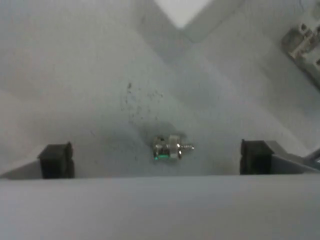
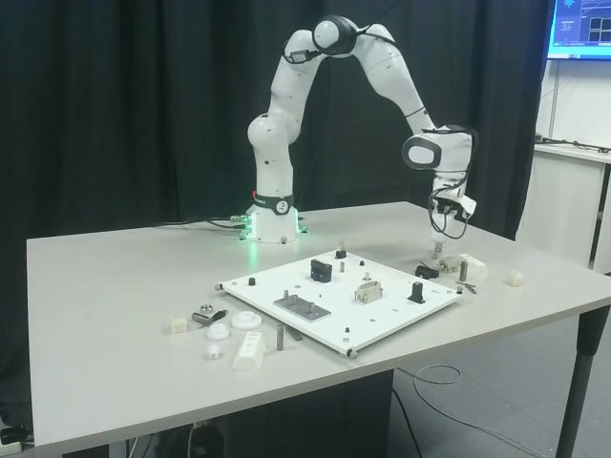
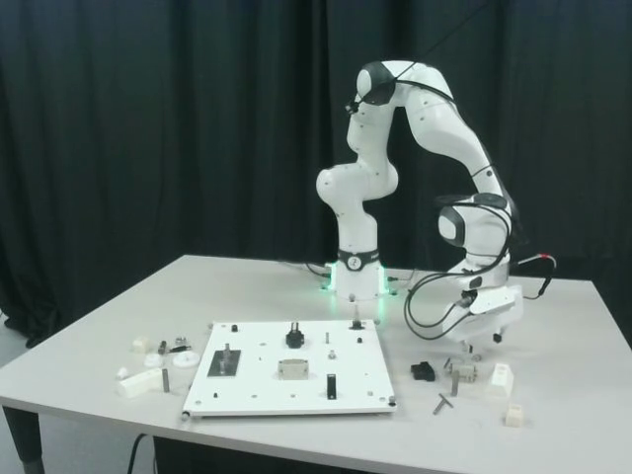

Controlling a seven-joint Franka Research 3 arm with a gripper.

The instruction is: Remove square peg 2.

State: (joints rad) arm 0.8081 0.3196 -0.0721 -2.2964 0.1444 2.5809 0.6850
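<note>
Leftmost, loose white parts [image 2: 250,351] parked off board on surface [image 2: 115,286]. White board [image 2: 391,307] mid-surface; which fitting is square peg 2, cannot tell. Right, gripper [image 1: 155,160] off board, fingers [image 1: 56,160] spread wide, empty, straddling small metal piece [image 1: 170,147]; likely drop spot.

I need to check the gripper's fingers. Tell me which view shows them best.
Wrist view: both black fingertips of the gripper stand wide apart over the grey table, nothing between. In both room views the gripper appears side-on, fingers indistinct.
</note>
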